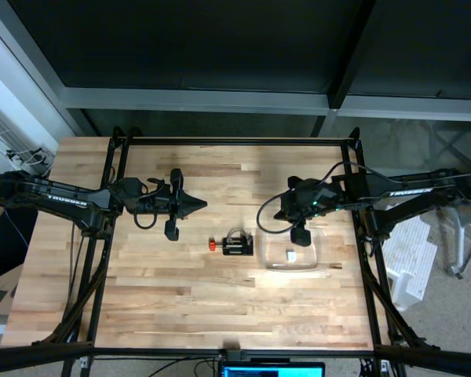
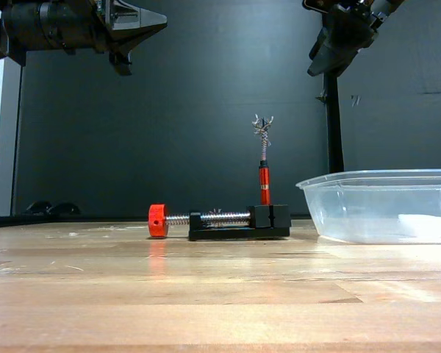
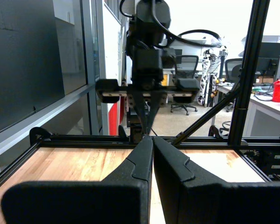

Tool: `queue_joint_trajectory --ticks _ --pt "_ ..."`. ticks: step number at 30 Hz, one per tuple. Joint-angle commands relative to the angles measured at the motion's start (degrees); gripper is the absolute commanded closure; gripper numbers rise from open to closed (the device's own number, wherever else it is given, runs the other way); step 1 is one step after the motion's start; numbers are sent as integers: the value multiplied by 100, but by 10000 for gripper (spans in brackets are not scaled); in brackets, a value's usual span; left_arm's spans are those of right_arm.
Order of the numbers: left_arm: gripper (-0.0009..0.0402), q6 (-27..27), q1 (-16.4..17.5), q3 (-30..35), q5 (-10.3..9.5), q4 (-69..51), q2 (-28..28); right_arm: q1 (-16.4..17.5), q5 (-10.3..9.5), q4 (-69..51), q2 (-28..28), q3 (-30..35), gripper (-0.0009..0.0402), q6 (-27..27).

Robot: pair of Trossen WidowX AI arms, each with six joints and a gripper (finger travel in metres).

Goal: Remove the RCA connector from the receptacle and place in the container

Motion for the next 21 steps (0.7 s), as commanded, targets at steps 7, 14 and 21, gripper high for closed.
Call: queue_joint_trajectory --ticks 7,14,21 --pt "393 2 2 0 2 0 2 310 -7 -588 1045 680 393 96" --pt "393 0 0 0 2 0 2 431 90 -643 1790 1045 386 240" --pt "393 0 0 0 2 0 2 498 284 -625 2282 1276 310 527"
